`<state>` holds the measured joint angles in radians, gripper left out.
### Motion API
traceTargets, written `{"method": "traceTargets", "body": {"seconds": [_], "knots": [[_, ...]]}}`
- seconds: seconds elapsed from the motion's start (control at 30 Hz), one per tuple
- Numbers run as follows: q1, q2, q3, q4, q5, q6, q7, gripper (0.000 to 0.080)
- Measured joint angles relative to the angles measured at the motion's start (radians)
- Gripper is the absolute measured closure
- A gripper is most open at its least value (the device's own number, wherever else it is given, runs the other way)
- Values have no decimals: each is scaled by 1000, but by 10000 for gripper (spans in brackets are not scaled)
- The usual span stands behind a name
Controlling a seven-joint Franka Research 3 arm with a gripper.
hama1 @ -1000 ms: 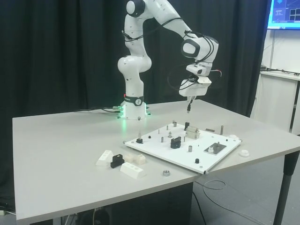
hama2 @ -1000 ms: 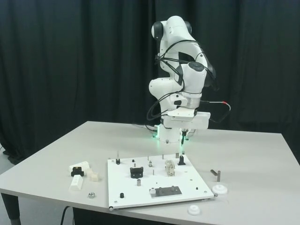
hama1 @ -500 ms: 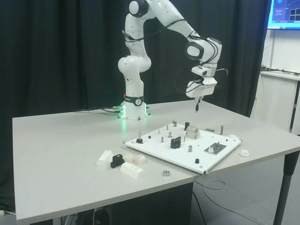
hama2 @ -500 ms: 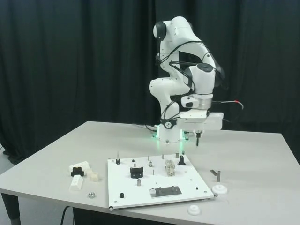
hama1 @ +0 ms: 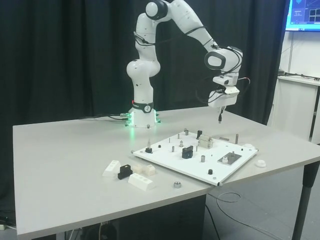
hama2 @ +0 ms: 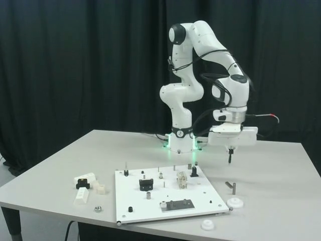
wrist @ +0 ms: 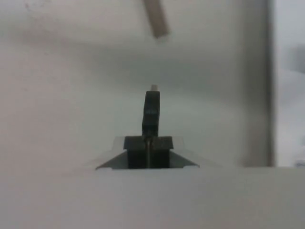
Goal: Place USB.
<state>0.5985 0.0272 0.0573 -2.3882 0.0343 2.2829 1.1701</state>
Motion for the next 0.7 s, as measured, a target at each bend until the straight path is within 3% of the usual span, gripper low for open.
{"method": "traceTargets", "body": {"seconds": [0.4, 0.7], "knots": [[17, 109, 33, 43, -4, 89, 60, 785], [17, 175, 37, 94, -12, 114, 76, 785]]}}
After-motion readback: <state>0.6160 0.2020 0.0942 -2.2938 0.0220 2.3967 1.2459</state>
